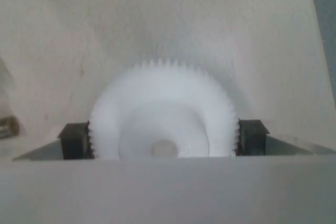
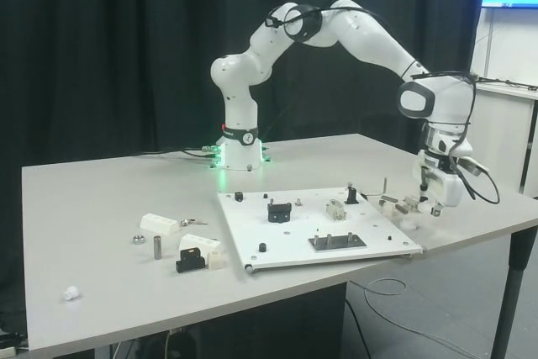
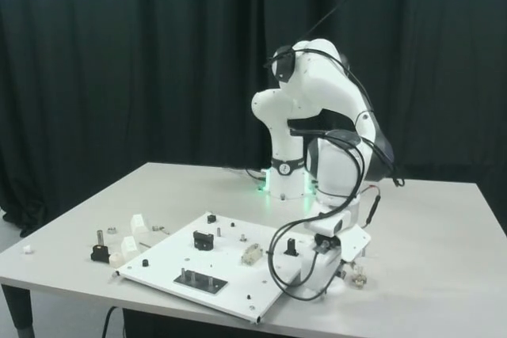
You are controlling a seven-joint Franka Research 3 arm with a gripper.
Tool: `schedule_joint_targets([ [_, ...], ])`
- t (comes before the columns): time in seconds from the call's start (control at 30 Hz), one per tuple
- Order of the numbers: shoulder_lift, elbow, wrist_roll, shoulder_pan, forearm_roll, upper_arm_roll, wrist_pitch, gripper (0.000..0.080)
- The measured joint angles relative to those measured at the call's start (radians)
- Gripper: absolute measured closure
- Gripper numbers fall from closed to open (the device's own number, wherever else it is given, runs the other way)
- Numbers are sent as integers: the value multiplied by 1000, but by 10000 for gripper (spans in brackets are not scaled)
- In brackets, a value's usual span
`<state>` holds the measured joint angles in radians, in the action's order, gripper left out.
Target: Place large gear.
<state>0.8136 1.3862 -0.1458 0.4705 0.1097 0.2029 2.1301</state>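
— At the far edge of the white board [image 2: 252, 237], what is the arm [image 2: 353, 27] doing?

— It reaches out from its base [image 2: 238, 155] and bends down so that the gripper [image 1: 164, 139] hangs low beside the board's corner, close above the grey table [image 2: 84, 199].

— And the large gear [image 1: 163, 111]?

— It sits between the two black fingertips [image 1: 73, 140] in the wrist view. One pad presses on the toothed rim on one side, the other pad on the opposite side, so the pincer is closed onto the gear at about the gear's full width. The gear is white, with fine teeth round the edge, a raised ring on its face and a small hole in the middle.

— Is it resting on anything?

— I cannot tell. Under it the wrist view shows only a plain pale surface, and in the room views the gripper body hides the gear almost wholly.

— What stands on the board?

— A grey metal plate with upright pins [image 2: 336, 241] near the front edge, a black block [image 2: 278, 211] further back, and a few small fixtures near the gripper [image 2: 395, 203].

— And off the board?

— On the table well away from the gripper lie a white block [image 2: 158, 224], a black and white part [image 2: 200, 254], a small upright cylinder [image 2: 156, 250] and a little white piece [image 2: 71, 294] near the table's front edge.
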Motion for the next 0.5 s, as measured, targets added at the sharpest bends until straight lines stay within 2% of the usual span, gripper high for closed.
schedule_joint_targets([
  [0.5,47,-4,16,14,0,0,48,206],
])
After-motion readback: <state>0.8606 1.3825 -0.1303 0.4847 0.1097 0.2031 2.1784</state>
